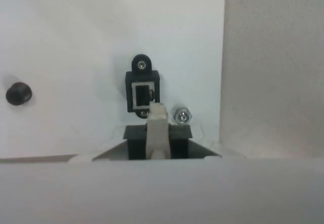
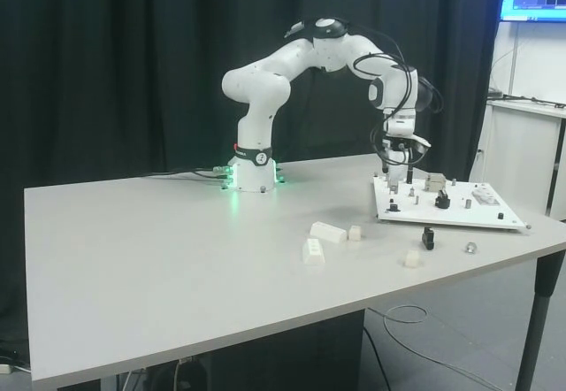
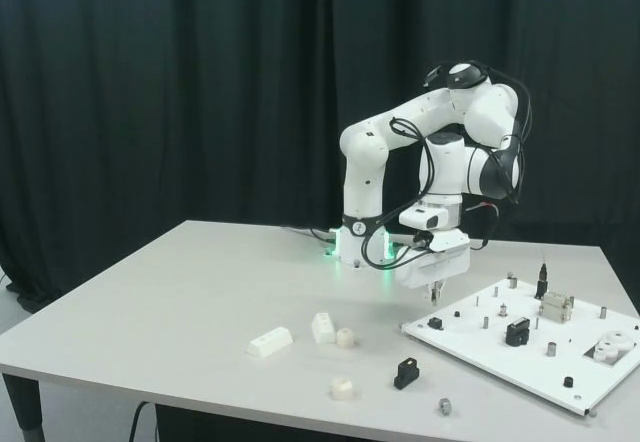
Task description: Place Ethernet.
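Observation:
In the wrist view my gripper (image 1: 157, 135) is shut on a white Ethernet plug (image 1: 156, 116), which sticks out between the two black fingers (image 1: 133, 142). The plug's tip overlaps the lower corner of a black Ethernet socket (image 1: 143, 89) screwed to the white board (image 1: 76, 41). The socket's opening shows, with nothing in it. From the second room view, the gripper (image 3: 433, 292) hangs a little above the socket (image 3: 435, 323) at the board's near corner. In the first room view the gripper (image 2: 395, 172) stands over the board (image 2: 482, 218).
A metal nut (image 1: 181, 116) sits right beside the socket, and a black knob (image 1: 18, 93) lies farther off on the board. Other fixtures stand on the board (image 3: 520, 334). On the grey table lie white blocks (image 3: 270, 342), a black part (image 3: 406, 372) and a small metal piece (image 3: 444, 405).

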`<state>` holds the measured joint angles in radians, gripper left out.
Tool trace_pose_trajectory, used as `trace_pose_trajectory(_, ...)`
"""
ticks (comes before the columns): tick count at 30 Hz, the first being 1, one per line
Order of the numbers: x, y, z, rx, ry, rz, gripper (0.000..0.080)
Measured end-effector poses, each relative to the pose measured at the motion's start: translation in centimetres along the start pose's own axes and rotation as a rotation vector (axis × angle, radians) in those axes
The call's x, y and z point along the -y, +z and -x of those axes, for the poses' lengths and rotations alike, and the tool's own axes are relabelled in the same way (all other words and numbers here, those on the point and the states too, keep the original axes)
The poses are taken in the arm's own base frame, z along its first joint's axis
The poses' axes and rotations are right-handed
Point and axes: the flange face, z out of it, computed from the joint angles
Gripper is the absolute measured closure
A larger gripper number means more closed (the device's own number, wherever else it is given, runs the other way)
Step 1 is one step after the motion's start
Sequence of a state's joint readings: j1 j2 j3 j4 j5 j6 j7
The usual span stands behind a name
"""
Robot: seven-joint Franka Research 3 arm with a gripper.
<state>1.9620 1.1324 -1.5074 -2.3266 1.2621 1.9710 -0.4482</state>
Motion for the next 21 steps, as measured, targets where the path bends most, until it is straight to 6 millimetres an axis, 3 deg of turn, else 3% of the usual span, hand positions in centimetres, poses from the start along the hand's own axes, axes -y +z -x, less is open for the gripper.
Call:
trace_pose_trajectory(10,-0.6,-0.4,-0.4,-0.018,0.004,0.01,0.0722)
trace_pose_trajectory(21,-3.3,-0.7,-2.1,-0.066,-0.014,0.044,0.0722)
